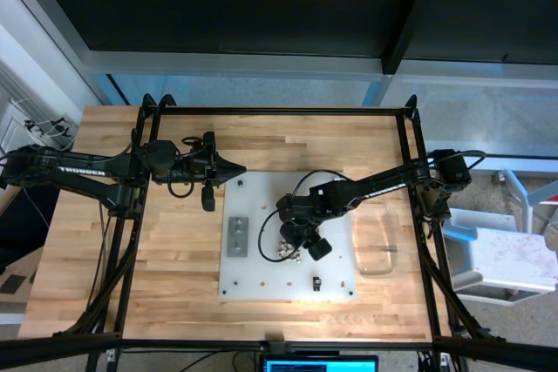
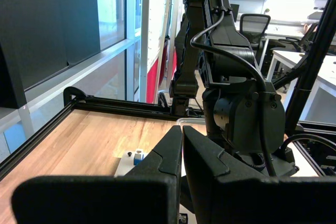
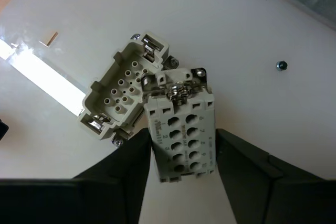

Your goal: Pick the HAN10E connector and install in the HAN10E hub

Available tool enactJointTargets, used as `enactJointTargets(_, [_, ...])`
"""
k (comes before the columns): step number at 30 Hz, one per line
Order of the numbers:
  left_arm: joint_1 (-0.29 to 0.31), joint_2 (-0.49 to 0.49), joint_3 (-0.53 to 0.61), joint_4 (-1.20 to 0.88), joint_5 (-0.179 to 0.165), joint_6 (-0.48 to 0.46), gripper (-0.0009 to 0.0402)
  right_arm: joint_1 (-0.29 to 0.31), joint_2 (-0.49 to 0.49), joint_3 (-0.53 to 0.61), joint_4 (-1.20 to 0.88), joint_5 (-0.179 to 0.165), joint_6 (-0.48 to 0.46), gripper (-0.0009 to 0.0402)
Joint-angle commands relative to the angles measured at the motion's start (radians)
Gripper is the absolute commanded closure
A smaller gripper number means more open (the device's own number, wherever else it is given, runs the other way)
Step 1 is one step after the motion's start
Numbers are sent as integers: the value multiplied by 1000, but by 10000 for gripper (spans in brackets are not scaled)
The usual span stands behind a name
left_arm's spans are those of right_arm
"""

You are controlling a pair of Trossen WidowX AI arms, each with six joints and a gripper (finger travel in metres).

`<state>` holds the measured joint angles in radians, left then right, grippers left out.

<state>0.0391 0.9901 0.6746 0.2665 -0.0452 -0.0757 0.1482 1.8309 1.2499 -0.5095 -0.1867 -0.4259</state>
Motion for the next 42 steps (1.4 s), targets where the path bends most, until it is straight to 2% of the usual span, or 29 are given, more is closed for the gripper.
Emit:
enactJointTargets(1, [0, 0, 0, 0, 0, 0, 392, 0, 0, 0, -2, 1, -3, 283])
enactJointTargets(11, [0, 0, 0, 0, 0, 0, 393, 0, -14, 0, -23, 3, -3, 359])
enactJointTargets(17, [0, 0, 0, 0, 0, 0, 393, 3, -43, 16, -96, 58, -1, 368])
enactJointTargets(20, [0, 0, 0, 0, 0, 0, 392, 8, -56, 44, -156, 65, 10, 368])
enactJointTargets(28, [0, 0, 0, 0, 0, 0, 393, 23, -56, 188, -403, 68, 185, 368])
enactJointTargets(30, [0, 0, 0, 0, 0, 0, 392, 32, -54, 227, -467, 90, 248, 368])
enactJointTargets(34, [0, 0, 0, 0, 0, 0, 393, 54, -34, 309, -592, 170, 394, 368])
enactJointTargets(37, [0, 0, 0, 0, 0, 0, 392, 66, -2, 381, -669, 187, 507, 368])
enactJointTargets(42, [0, 0, 0, 0, 0, 0, 392, 84, 59, 489, -750, 187, 658, 368])
